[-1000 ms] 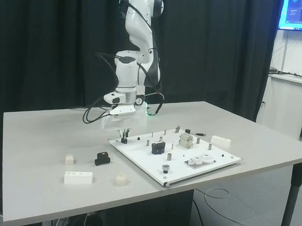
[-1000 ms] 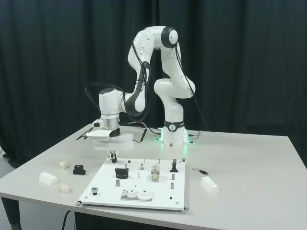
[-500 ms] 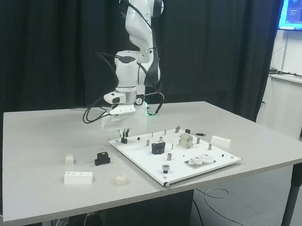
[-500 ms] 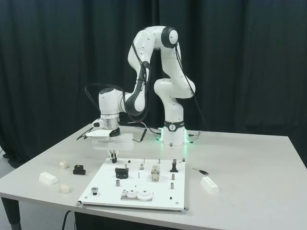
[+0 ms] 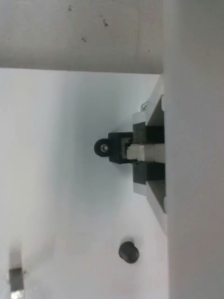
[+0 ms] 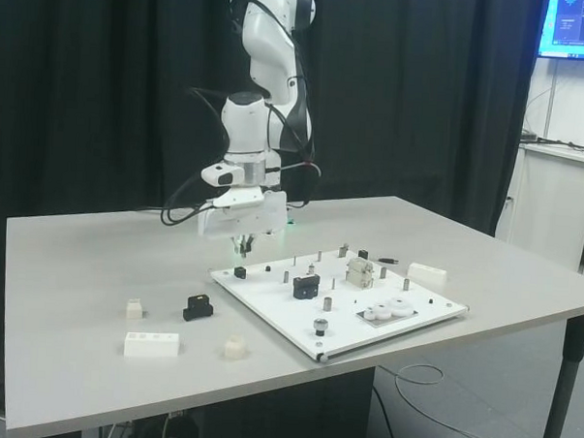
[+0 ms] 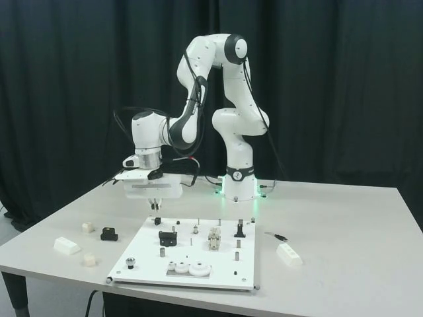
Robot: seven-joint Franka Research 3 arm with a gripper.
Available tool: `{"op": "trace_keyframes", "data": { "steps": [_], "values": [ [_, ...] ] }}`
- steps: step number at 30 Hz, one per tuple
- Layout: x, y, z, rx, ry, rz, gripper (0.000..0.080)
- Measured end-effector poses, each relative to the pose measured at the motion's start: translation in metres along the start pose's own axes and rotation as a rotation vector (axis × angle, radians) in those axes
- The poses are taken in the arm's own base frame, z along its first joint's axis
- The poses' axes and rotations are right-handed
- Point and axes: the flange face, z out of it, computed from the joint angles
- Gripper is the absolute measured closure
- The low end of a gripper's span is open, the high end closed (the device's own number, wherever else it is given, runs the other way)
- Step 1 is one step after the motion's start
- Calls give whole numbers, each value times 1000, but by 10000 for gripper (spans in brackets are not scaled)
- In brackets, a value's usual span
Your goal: Remove Ethernet.
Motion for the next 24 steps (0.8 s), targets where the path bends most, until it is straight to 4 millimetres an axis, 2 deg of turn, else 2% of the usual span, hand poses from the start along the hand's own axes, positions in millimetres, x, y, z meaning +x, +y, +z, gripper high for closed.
{"op": "trace_keyframes", "data": {
  "steps": [6,24],
  "values": [
    [0,0,-5,3,2,3,725],
    [3,16,-1,-16,-1,20,725]
  ]
}}
